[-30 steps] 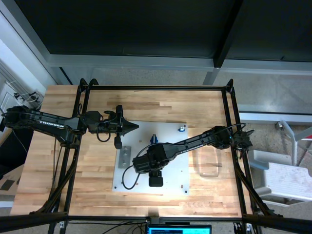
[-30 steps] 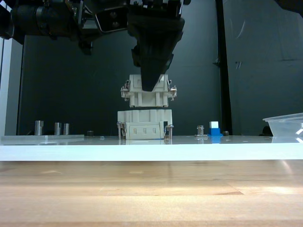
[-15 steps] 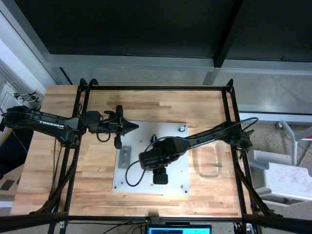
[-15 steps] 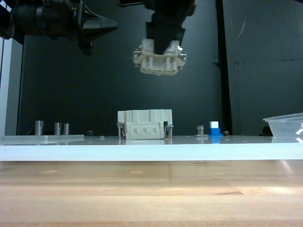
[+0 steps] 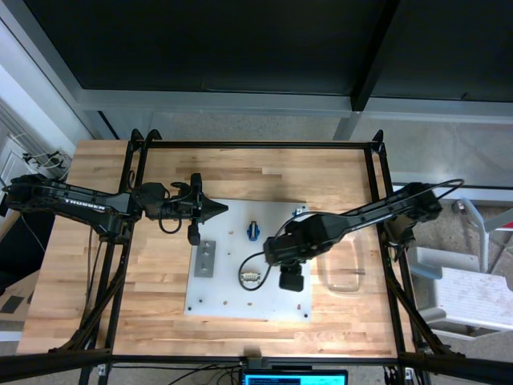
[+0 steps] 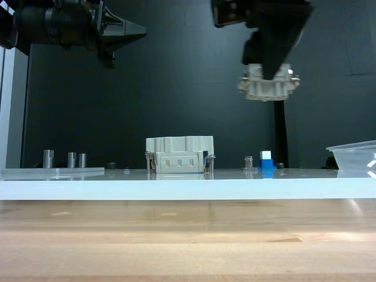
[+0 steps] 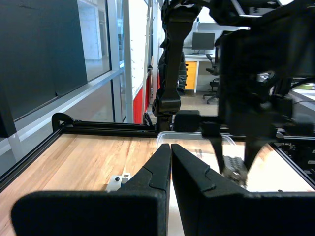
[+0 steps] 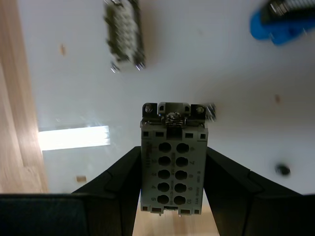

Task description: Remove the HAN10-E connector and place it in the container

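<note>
Wooden table [image 5: 160,281] carrying white board [image 5: 216,301] and, right of centre in the high view, clear container [image 5: 350,274] with only wood seen through it, cropped by the low view's right edge. Right gripper [image 6: 273,67] clamped on HAN10-E connector [image 6: 268,88], aloft at the low view's upper right; left gripper [image 5: 220,208] pinched shut at upper left.

We saw a pale wooden table [image 5: 96,265] in the middle of the high view, a dark panel [image 5: 200,40] across its top, grey floor [image 5: 449,160] at upper right, and, from the left wrist, tall windows [image 7: 96,39].
</note>
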Available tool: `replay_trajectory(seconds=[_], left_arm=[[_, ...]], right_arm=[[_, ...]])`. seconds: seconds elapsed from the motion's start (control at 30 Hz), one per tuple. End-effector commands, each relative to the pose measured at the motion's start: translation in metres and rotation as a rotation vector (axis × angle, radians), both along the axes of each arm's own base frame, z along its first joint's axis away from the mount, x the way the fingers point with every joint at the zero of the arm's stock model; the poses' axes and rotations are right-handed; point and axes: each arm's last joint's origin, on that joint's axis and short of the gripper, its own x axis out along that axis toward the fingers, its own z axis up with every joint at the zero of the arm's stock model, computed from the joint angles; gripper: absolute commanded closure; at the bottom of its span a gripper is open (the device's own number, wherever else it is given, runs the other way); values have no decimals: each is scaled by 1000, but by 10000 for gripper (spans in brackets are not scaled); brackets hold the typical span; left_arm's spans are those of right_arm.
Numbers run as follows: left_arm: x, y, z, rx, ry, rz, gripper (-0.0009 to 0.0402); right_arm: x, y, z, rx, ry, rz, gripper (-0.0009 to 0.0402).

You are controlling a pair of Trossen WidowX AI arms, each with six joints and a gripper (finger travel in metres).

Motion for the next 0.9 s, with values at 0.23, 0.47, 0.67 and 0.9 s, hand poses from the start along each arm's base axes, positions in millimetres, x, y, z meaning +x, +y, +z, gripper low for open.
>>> replay_trajectory(seconds=[0.23,0.47,0.67,0.9], left_arm=[[0,0,0,0,1,0,393],[0,0,0,0,1,0,393],[0,0,0,0,1,0,393],[0,0,0,0,1,0,393]], right_arm=[[-47,-15,-8,4,27,-101,357],[-77,-24,-16,21,42,-173,357],[-101,-30,-25,30,64,-227,357],[-123,-33,-35,38,77,-263,357]])
